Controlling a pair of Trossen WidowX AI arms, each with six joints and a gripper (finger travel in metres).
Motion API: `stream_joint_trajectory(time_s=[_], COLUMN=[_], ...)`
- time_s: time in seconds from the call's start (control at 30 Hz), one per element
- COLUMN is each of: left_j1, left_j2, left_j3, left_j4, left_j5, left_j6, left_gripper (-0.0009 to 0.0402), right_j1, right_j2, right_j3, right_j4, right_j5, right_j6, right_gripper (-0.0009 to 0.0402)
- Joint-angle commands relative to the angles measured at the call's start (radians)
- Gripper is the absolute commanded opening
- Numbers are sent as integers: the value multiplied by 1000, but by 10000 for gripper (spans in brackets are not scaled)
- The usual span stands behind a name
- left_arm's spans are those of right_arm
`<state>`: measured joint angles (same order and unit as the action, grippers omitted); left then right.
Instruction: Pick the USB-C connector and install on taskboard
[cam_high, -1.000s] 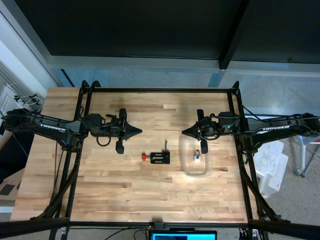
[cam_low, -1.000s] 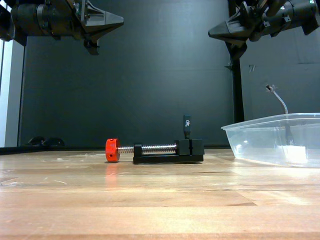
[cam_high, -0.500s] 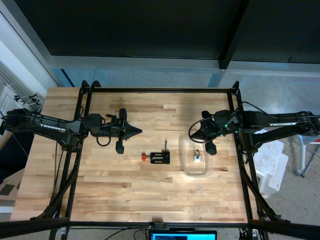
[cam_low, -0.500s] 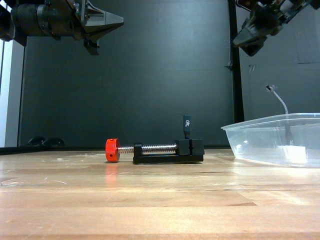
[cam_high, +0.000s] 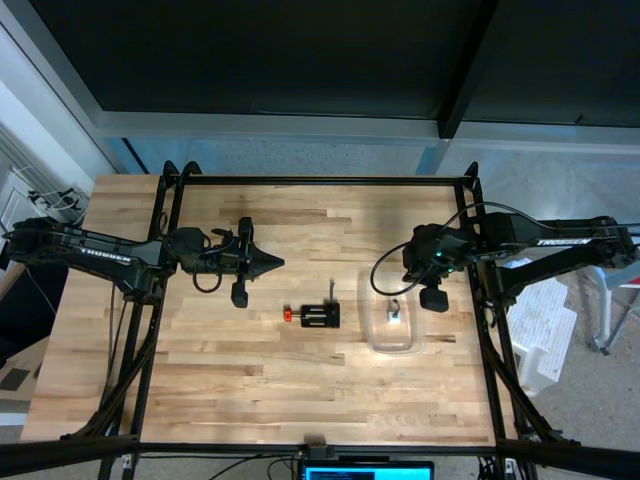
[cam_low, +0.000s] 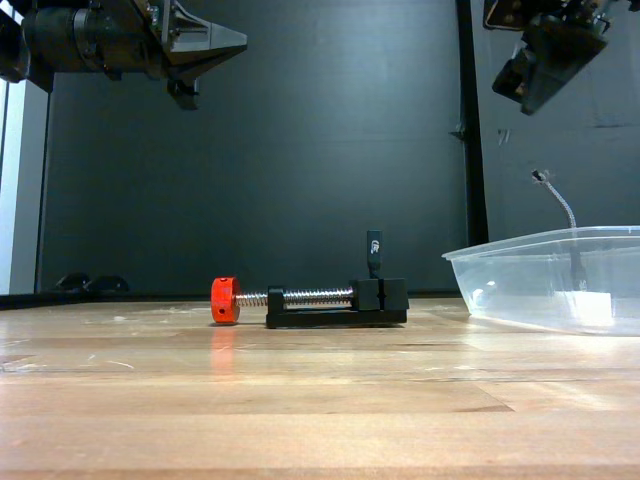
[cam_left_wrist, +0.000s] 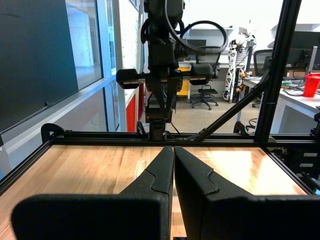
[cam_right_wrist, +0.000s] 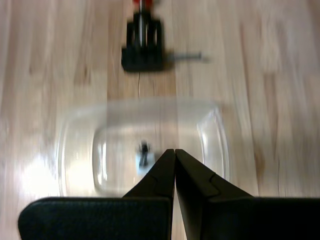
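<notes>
Table (cam_high: 250, 380): pale wood planks, lightly scuffed.
Taskboard (cam_high: 320, 316): small black block with a threaded silver screw, a red-orange knob and a thin upright pin; on the wood near the tray's left side, apart from it.
Tray (cam_low: 500, 280): clear plastic, rounded rectangle, low walls; holds the connector.
Connector (cam_right_wrist: 144, 150): small white-and-dark piece with a stiff grey wire rising from it; on the tray floor, below the right gripper's tips, well apart.
Right gripper (cam_right_wrist: 174, 151): high over the tray, pointing down, fingers pressed together, nothing held.
Left gripper (cam_left_wrist: 173, 148): high over the table's left half, fingers pressed together, nothing held.
</notes>
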<state>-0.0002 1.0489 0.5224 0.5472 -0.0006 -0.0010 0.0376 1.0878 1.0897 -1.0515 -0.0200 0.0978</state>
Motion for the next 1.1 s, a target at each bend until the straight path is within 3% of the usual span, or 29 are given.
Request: stream_joint_trajectory(time_s=[0.03,0.37,0.67,0.83,0.97,1.1], left_j1=[0,0,0,0,0,0], left_j2=[0,0,0,0,0,0], left_j3=[0,0,0,0,0,0], left_j4=[0,0,0,0,0,0], left_j5=[0,0,0,0,0,0], left_j6=[0,0,0,0,0,0], left_gripper=[0,0,0,0,0,0], right_j1=[12,66,113,144,147,162], right_j2=[32,132,214,230,241,250], right_j3=[27,50,48,42,32,7], right_j4=[-60,-120,-120,-112,-105,-68], right_j5=[-2,-7,13,81,108,107], right_j6=[0,24,58,86,100,102], right_gripper=[0,7,133,187,201,201])
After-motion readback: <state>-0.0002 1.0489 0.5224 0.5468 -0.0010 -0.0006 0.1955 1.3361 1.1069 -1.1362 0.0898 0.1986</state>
